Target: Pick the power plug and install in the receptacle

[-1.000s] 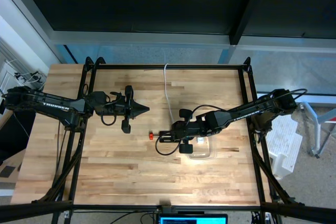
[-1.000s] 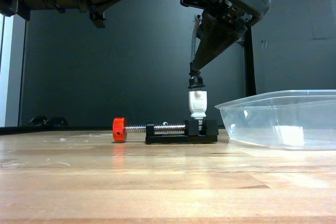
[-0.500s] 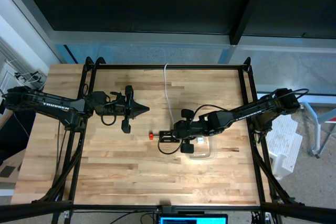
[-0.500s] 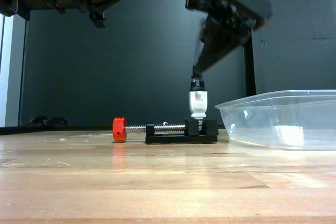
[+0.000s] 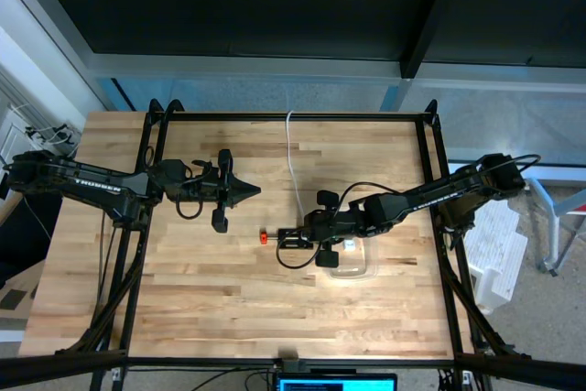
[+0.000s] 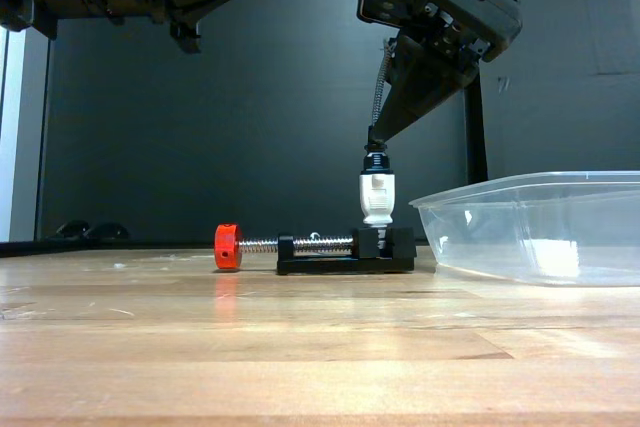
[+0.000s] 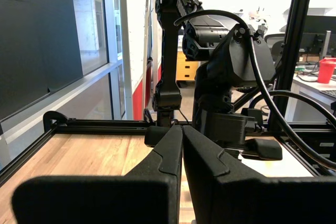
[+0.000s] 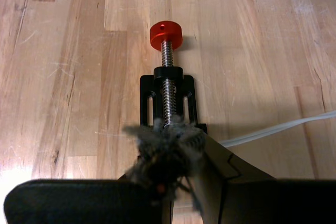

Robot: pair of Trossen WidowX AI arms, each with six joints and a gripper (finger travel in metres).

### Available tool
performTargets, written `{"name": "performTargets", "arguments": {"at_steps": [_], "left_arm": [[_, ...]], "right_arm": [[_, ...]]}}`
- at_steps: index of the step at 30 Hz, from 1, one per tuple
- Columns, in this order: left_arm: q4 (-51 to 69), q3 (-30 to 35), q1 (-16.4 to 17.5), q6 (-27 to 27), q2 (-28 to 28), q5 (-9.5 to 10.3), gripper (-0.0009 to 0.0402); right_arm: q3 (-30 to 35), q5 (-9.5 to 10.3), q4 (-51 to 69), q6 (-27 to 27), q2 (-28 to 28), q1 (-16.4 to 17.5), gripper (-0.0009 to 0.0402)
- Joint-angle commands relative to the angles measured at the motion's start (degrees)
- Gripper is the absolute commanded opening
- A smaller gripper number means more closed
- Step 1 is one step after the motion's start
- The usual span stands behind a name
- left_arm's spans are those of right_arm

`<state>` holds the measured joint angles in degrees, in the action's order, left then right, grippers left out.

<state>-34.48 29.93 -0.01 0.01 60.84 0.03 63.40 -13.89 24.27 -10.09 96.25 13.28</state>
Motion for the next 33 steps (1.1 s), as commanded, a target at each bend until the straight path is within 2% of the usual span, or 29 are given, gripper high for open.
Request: {"name": "performTargets", "arguments": {"at_steps": [1,12,25,33], "left_arm": [[-0.02,0.02,0.02,0.0,0.02,0.0,0.0],[-0.02,0.02,0.0,0.0,0.02,0.0,0.0],[-0.02,0.02,0.0,0.0,0.02,0.0,0.0],[-0.02,0.02,0.0,0.0,0.02,0.0,0.0]], "right_arm": [[0.26,-0.07,1.4,0.07,0.48,0.09,0.0011],[3.02,-0.07,2.82,0.04,0.48,0.11,0.008],[8.35,-0.02,12.37,-0.59,-0.31,0.22,0.0133],[8.39,0.17,13.75,-1.49,-2.1,0.46,0.0159]]}}
